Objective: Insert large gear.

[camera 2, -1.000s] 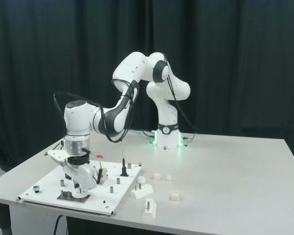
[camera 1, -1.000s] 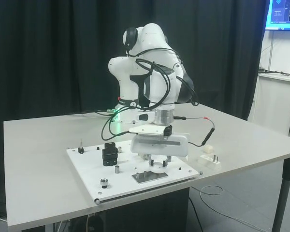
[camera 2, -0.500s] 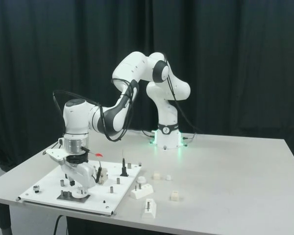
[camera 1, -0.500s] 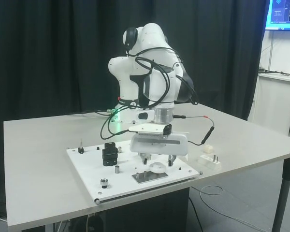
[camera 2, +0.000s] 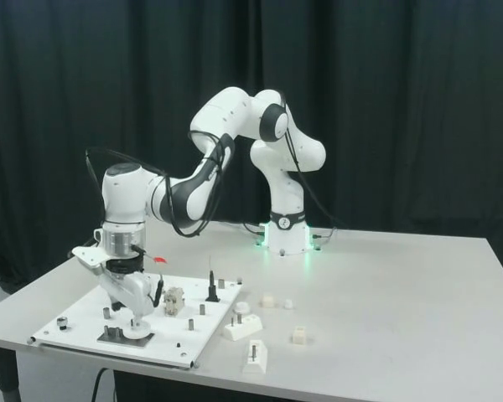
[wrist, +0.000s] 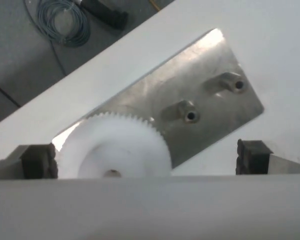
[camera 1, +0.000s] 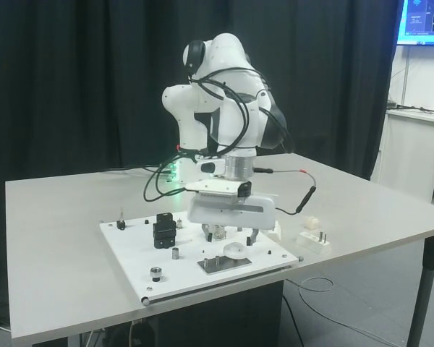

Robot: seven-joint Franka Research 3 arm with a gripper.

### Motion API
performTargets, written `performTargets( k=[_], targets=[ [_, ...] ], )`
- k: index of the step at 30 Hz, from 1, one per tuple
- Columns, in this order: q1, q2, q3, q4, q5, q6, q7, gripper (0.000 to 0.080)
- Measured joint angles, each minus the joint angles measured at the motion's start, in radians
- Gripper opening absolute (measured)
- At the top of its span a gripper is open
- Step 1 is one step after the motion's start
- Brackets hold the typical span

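Item: large gear [wrist: 121,150], white, toothed rim, hub hole showing at lower centre of the wrist view; it lies flat on one end of the grey metal plate [wrist: 200,80], apparently seated over a peg there, though the peg itself is hidden by the hub. In the first room view the gear [camera 1: 236,249] sits low centre on the plate, which is fixed to the white board [camera 1: 130,246] near the board's front edge. Item: gripper [wrist: 145,160], spread wide; one black pad [wrist: 37,161] stands just beside the gear's rim at lower left, the other pad [wrist: 252,156] is well apart from it at lower right, so nothing is pinched. In the room views the gripper [camera 1: 230,235] hangs above the gear, not touching it. Item: two bare pegs [wrist: 189,111] on the plate, upright, centre and upper right of the wrist view, unoccupied. Step in hand, as judged: release and withdrawal after placing the gear. To do it well, lift straight up along the peg's axis with the pads held apart, so that neither drags the rim and tips the gear; check that the gear lies level and fully down before leaving. Item: grey table [camera 2: 402,285] bearing small white parts at lower centre of the second room view. Writing: none readable on gear, plate, board or arm; a screen [camera 1: 424,22] at upper right of the first room view shows marks too small to read.
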Motion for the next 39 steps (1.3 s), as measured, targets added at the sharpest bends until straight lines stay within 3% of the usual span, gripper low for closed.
performTargets(
  k=[20,39],
  targets=[
    [0.0,-0.001,-0.023,0.007,-0.024,-0.048,-0.006,0.08],
    [0.0,0.001,-0.028,-0.002,-0.028,-0.052,-0.007,0.08]
  ],
)
